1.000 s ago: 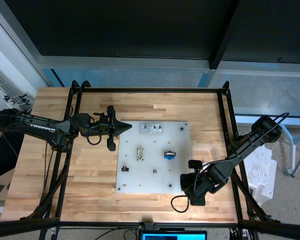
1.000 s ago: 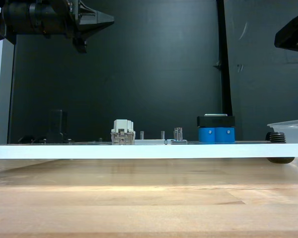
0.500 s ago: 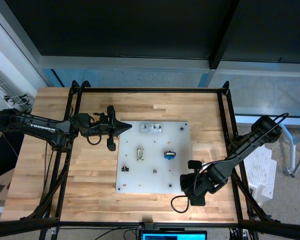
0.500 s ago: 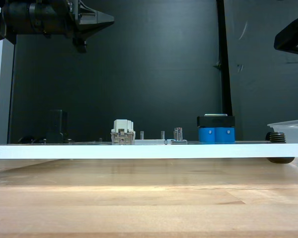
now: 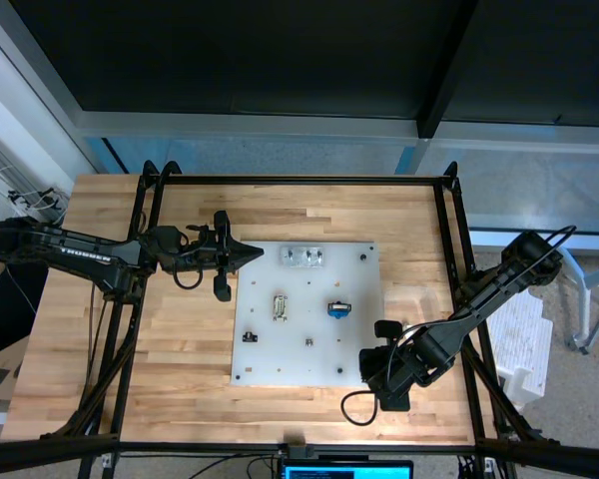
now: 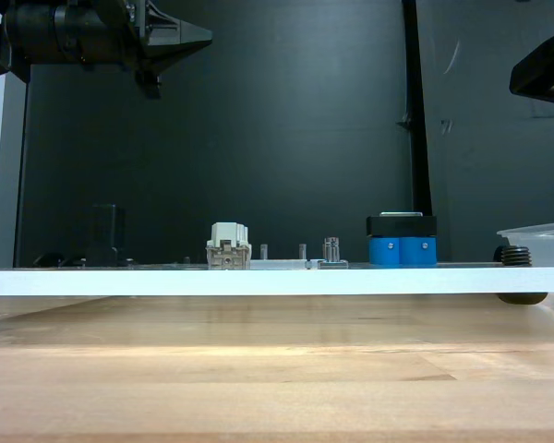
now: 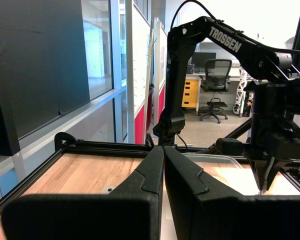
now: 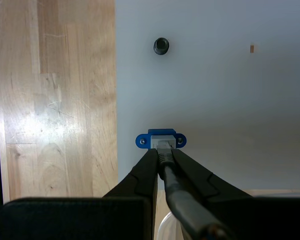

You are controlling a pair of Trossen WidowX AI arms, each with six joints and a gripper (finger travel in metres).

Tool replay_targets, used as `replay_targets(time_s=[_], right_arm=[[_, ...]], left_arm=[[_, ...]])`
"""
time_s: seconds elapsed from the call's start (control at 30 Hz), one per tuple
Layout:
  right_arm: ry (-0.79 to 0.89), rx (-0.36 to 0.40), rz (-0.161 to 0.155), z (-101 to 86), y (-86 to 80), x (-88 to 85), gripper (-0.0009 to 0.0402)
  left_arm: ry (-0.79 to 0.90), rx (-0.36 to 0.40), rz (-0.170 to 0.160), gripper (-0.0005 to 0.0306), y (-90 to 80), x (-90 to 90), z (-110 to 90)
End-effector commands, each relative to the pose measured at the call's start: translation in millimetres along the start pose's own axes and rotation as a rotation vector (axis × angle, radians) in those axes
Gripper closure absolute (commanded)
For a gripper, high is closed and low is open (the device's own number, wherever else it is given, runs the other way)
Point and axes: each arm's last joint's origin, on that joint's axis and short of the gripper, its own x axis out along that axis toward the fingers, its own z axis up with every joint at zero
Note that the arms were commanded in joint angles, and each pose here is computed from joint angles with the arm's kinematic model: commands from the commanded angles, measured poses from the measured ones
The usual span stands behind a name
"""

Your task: Pick the RJ45 connector and install on taskboard

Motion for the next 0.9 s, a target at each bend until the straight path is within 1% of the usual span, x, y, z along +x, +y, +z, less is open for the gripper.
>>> replay_targets(time_s=[0.03,0.37,0.6,0.9], right_arm=[[-0.001,0.001,0.0,-0.6,-0.1,1.4,0.0393],[0.004,-0.002,-0.002,-2.9,-0.7,4.5,0.0393],[0.013,-0.005,-0.009,-3.6,-1.2,3.8,0.0393],[0.015,-0.008,-0.009,-4.3,-1.2,3.0,0.0393]], left_arm=[[0.0,0.0,0.0,0.03,0.0,0.0,0.1],[-0.001,0.0,0.0,0.03,0.0,0.0,0.2],[0.0,0.0,0.0,0.03,0.0,0.0,0.1],[-0.001,0.0,0.0,0.03,0.0,0.0,0.2]])
